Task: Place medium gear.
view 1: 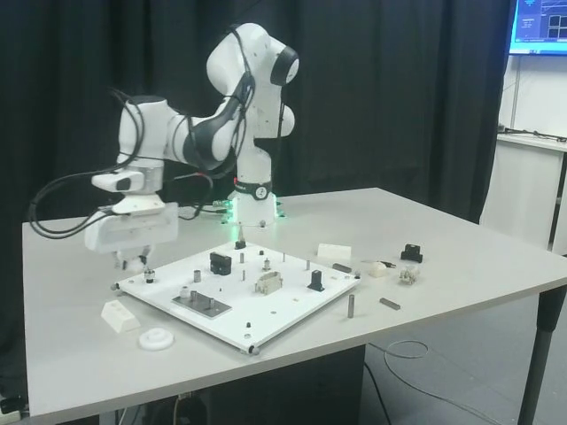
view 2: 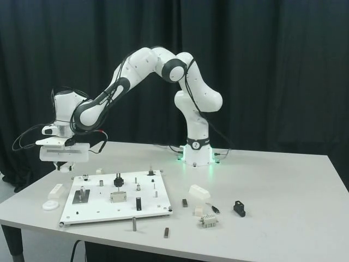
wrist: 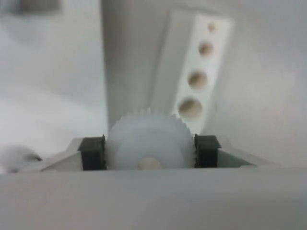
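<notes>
While the wrist view is looking down past the fingertips, the gripper (wrist: 149, 152) is pinching the medium gear (wrist: 149, 143), a white toothed wheel, between its two black pads (wrist: 93, 152), one pressing on each side. Beyond the gear, a white block (wrist: 197, 72) with a row of four round holes is lying on the grey surface (wrist: 268, 96).

Turning to the first room view, the white arm (view 1: 232, 106) is reaching out from its base to the far corner of the white board (view 1: 292, 312), and the gripper (view 1: 135, 260) is hanging just above that corner, clear of the surface (view 1: 461, 257). The gear itself is too small to make out there. A white wedge-shaped block (view 1: 119, 315) and a white round gear (view 1: 157, 339) are sitting on the surface just beside the board, apart from each other. Several small black and grey parts are standing on the board, and more are lying near it.

From the second room view, the gripper (view 2: 64, 165) is hovering above the board's (view 2: 152, 210) far left corner. The white block (view 2: 56, 190) and the round gear (view 2: 50, 205) are resting beside the board's left edge.
</notes>
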Controlling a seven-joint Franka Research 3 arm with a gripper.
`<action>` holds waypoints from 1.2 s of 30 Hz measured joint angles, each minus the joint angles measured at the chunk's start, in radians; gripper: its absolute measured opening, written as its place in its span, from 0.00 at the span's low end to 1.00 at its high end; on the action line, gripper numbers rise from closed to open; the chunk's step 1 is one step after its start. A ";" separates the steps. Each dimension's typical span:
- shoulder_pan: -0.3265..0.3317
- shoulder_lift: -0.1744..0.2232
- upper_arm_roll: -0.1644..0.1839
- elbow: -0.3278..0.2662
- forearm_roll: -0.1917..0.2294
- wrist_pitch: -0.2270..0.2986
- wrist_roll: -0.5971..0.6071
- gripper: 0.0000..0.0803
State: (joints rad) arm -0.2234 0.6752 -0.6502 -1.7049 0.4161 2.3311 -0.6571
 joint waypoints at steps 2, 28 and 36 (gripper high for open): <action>-0.019 0.004 0.000 0.000 0.001 0.004 -0.017 0.49; -0.184 0.029 0.005 -0.064 0.074 -0.005 -0.262 0.49; -0.202 0.029 0.005 -0.094 0.125 -0.005 -0.329 0.49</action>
State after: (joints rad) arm -0.4258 0.7044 -0.6457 -1.7986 0.5406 2.3264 -0.9863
